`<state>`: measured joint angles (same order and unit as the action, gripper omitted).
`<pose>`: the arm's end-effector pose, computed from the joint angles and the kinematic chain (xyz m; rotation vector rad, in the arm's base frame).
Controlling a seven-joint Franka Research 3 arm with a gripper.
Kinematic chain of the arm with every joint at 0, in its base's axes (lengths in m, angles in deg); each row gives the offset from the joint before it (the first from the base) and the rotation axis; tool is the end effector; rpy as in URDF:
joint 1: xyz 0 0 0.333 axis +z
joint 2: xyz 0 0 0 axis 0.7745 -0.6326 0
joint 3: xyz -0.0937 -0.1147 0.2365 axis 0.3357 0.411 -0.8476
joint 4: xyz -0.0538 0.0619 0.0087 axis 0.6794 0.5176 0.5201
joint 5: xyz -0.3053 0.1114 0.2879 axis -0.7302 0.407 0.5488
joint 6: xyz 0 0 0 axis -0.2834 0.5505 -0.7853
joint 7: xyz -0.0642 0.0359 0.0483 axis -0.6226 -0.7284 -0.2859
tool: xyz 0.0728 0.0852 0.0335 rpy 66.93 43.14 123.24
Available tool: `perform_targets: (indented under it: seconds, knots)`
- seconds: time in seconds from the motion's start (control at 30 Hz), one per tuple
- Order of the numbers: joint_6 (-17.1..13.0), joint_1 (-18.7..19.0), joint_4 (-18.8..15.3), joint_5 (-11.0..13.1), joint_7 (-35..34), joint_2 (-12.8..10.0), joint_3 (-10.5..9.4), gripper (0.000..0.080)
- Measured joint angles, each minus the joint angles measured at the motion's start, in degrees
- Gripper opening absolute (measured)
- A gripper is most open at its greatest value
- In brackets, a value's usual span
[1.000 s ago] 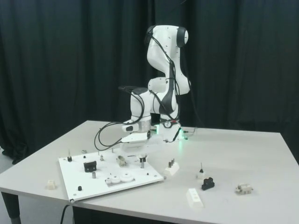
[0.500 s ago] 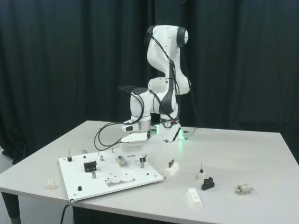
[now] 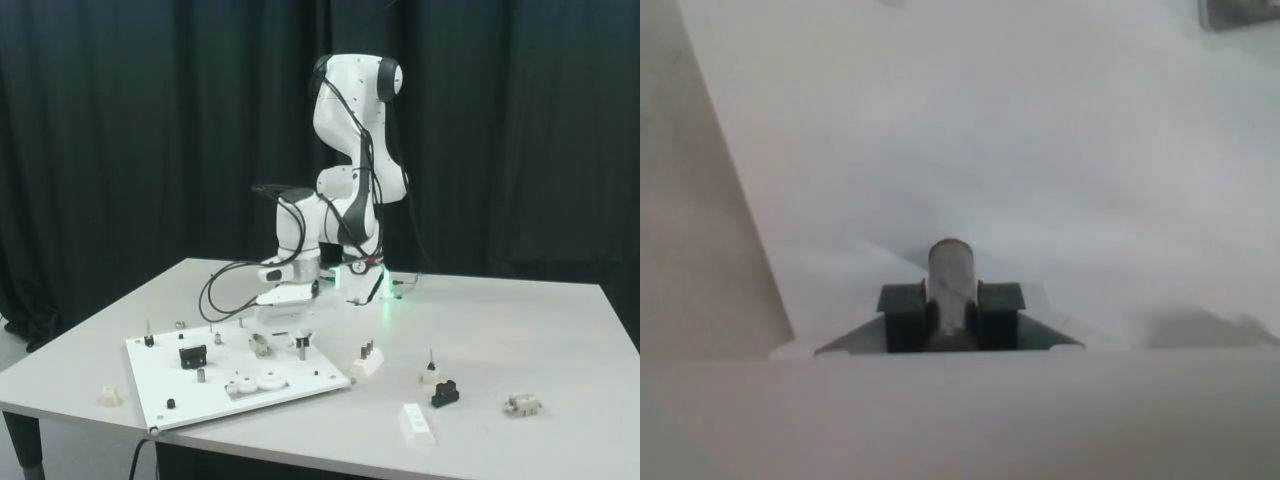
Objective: Insert round peg 3.
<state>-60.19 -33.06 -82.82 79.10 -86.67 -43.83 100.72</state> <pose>0.4973 -0.0525 0.1418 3.0954 -0.4574 -0.0130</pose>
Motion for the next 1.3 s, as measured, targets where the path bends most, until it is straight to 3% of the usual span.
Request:
perform_targets:
  seconds: [0.8,0.83,1.1,1.13,1.27,1.3]
  knots:
    - [-3.71,0.04,-0.38,1.74,0.6,-2.39,-0.65,0.0104]
    - [-3.73,0.04,-0.32,1.78,0.6,-2.37,-0.65,0.0275]
    - [-3.6,0.04,0.91,1.81,0.6,-1.63,-0.63,0.0275]
    - [-3.52,0.04,1.05,1.81,0.6,-1.44,-0.61,0.0753]
    - [-3.08,0.02,1.45,1.81,0.6,-0.54,-0.52,0.0753]
    - [-2.89,0.02,1.54,1.81,0.6,-0.29,-0.48,0.079]
